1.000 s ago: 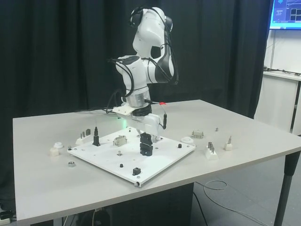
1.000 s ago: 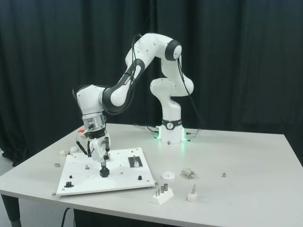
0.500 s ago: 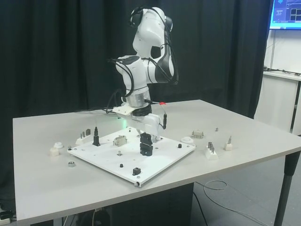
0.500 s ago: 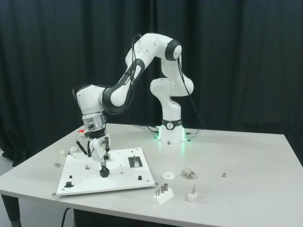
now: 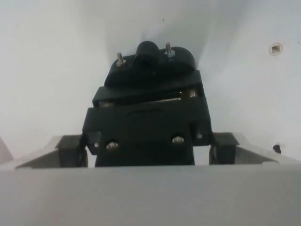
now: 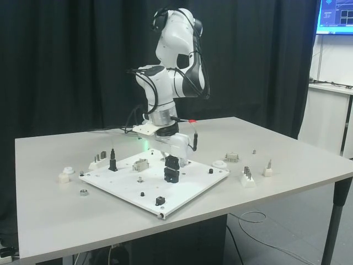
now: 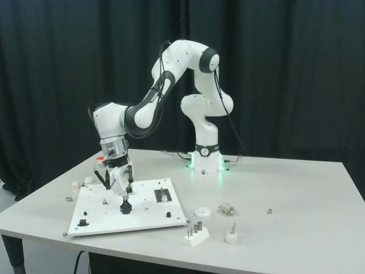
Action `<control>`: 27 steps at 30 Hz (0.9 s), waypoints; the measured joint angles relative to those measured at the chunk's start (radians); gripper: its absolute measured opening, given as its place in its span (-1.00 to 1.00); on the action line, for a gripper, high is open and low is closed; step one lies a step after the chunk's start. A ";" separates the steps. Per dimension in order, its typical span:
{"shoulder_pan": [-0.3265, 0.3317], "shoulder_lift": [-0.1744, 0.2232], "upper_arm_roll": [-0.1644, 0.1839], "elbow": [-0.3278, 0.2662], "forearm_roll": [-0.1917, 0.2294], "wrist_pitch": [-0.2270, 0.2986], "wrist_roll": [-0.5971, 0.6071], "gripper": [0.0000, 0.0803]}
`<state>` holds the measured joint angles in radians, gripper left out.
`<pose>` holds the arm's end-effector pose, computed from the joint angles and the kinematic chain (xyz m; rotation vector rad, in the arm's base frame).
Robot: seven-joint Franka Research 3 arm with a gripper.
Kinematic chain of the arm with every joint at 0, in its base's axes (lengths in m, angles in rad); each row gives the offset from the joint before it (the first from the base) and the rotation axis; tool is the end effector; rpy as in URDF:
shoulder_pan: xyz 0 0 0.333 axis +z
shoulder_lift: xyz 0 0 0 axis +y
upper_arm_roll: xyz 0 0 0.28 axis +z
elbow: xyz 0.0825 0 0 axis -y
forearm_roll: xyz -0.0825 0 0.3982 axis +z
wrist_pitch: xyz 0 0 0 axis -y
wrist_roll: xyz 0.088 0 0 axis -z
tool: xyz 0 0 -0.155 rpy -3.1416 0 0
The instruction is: Insert D-SUB.
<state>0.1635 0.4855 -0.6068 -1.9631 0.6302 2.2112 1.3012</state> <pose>0.5503 -0.2269 0.1656 -1.4595 2.6055 0.2674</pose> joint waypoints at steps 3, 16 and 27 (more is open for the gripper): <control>0.000 0.000 0.000 0.000 0.000 0.000 -0.005 0.42; 0.000 0.000 -0.004 -0.001 -0.001 0.004 -0.009 0.42; 0.001 0.000 -0.004 -0.002 0.005 0.011 0.008 0.42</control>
<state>0.1647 0.4855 -0.6109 -1.9652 0.6354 2.2221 1.3097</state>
